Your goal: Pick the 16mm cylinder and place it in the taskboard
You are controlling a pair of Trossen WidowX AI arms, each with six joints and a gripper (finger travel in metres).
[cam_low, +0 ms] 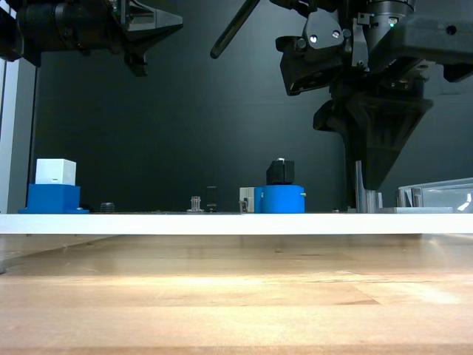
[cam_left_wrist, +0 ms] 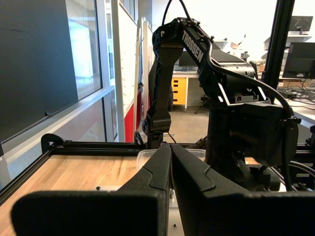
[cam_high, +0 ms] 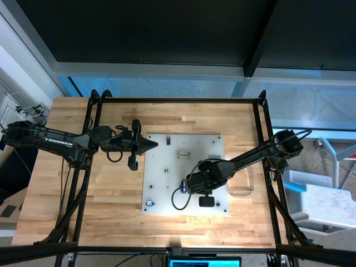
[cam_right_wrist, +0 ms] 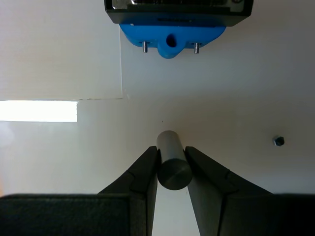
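Observation:
The 16mm cylinder (cam_right_wrist: 172,160), a grey metal peg, is pinched upright between my right gripper's (cam_right_wrist: 171,158) fingers, just above the white taskboard (cam_right_wrist: 246,88). In the low view the cylinder (cam_low: 360,186) hangs under the right gripper (cam_low: 368,181) with its lower end at the taskboard (cam_low: 222,222) surface. From above, the right gripper (cam_high: 188,186) sits over the middle of the taskboard (cam_high: 161,167), beside a blue part (cam_high: 182,183). My left gripper (cam_high: 153,143) hovers shut and empty at the board's left edge, its fingers (cam_left_wrist: 162,167) pressed together.
A blue part (cam_right_wrist: 172,39) with a dark block on it lies just ahead of the cylinder, and a small screw (cam_right_wrist: 278,141) sits off to one side. A clear plastic tray (cam_high: 242,184) lies to the board's right. Another blue part (cam_low: 53,196) carries a white block.

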